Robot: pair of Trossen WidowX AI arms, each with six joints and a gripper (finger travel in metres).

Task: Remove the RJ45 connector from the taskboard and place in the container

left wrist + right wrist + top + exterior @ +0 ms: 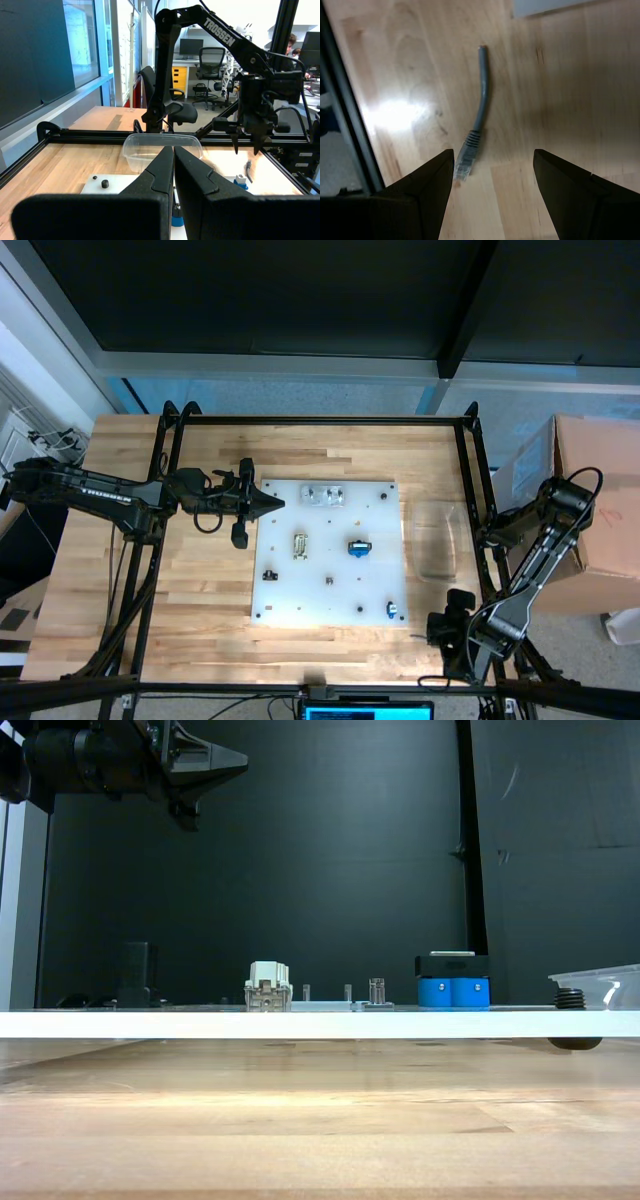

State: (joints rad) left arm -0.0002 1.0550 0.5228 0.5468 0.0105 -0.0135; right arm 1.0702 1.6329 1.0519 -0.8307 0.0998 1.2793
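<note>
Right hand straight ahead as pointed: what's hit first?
Likely the grey RJ45 connector on its short cable, lying free on the wooden table, clear of the white taskboard; the open right hand points down over it. Depth unclear. Left hand, shut, hovers at the board's left edge.

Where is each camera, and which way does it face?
High: above the near edge, looking down; left end effector over the taskboard edge, right end effector off its near right corner.
Low: table height, level; only the raised left end effector shows.
Left wrist: along its shut end effector toward the container and open right one.
Right wrist: down at the RJ45 connector, lying free on the table.
High and left wrist share the container.
</note>
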